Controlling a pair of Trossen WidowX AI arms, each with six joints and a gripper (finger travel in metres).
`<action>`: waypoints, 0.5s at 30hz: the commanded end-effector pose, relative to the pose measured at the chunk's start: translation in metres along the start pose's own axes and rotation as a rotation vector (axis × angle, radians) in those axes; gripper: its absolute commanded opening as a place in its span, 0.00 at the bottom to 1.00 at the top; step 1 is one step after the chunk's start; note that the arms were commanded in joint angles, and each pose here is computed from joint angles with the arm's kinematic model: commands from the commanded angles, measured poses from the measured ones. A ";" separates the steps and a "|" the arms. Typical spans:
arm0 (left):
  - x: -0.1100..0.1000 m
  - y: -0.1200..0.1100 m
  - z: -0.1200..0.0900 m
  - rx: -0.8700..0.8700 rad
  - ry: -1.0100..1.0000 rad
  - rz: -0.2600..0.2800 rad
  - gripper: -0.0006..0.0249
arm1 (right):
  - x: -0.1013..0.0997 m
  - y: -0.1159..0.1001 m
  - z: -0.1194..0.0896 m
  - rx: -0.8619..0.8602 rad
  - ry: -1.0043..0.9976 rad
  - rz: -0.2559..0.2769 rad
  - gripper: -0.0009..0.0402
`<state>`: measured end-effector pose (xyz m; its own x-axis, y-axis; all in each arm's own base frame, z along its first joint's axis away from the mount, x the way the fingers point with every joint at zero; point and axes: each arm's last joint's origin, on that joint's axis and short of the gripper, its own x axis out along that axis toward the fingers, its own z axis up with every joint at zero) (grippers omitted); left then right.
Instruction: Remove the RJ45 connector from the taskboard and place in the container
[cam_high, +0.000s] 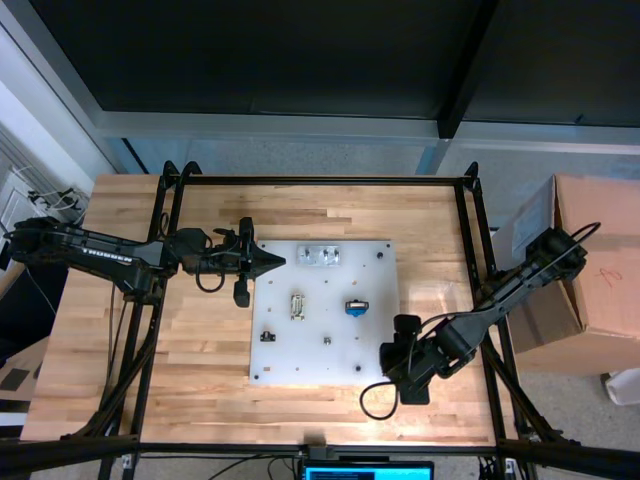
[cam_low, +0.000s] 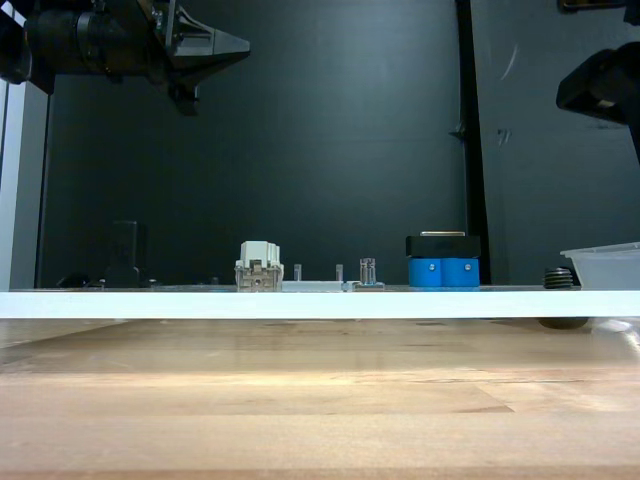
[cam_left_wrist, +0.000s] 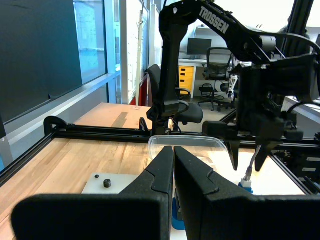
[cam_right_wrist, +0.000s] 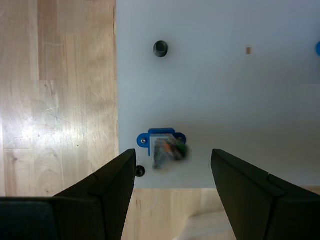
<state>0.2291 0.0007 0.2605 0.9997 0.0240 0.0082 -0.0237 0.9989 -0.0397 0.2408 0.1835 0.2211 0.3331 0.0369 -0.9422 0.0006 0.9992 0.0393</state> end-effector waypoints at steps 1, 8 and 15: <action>0.000 0.000 0.000 0.000 0.000 0.000 0.02 | 0.004 0.002 0.000 -0.004 -0.001 0.000 0.53; 0.000 0.000 0.000 0.000 0.000 0.000 0.02 | 0.012 0.003 -0.002 -0.005 0.001 -0.003 0.50; 0.000 0.000 0.000 0.000 0.000 0.000 0.02 | 0.013 0.003 -0.003 -0.008 0.001 -0.003 0.34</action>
<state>0.2291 0.0006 0.2606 0.9997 0.0236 0.0086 -0.0233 0.9989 -0.0397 0.2427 0.1873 0.2077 0.3314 0.0354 -0.9428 -0.0053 0.9994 0.0356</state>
